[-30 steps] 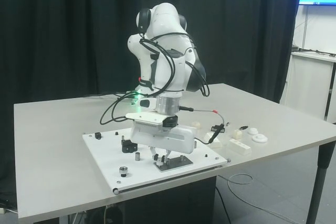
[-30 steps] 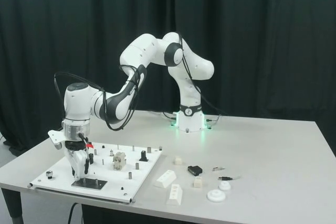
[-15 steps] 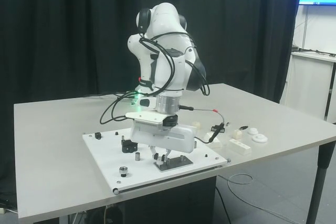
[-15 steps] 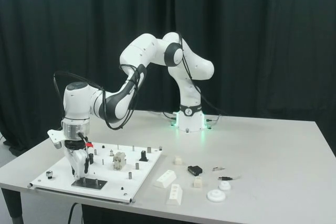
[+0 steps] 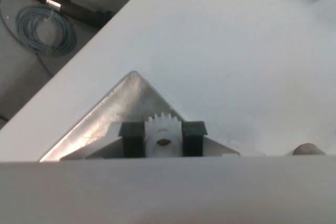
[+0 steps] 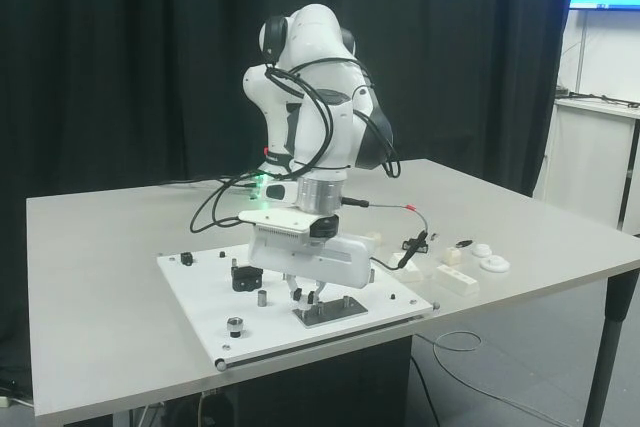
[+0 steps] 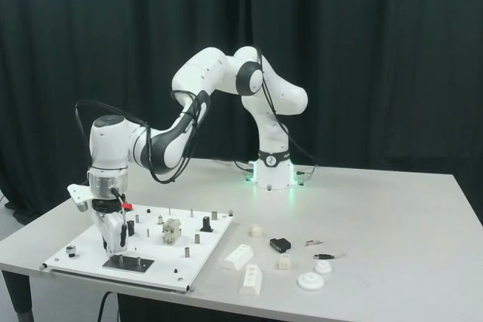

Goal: Remove small gear.

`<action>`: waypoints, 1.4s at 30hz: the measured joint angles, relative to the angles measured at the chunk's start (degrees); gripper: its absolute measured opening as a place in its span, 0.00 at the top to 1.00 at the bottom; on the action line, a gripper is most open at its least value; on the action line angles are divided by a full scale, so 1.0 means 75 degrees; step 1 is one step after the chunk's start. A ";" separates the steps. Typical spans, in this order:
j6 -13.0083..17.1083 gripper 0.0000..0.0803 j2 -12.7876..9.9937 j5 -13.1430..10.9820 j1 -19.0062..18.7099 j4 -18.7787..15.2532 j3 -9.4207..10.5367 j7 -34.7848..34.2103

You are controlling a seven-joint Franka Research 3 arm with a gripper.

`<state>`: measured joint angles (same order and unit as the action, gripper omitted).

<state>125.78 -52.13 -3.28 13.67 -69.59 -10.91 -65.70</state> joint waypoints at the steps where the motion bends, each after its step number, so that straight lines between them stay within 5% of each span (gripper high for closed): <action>1: -0.0001 0.82 0.0000 -0.0021 0.0000 0.0000 -0.0005 0.0000; 42: -0.0004 0.82 -0.0001 -0.0100 -0.0015 0.0012 -0.0040 0.0353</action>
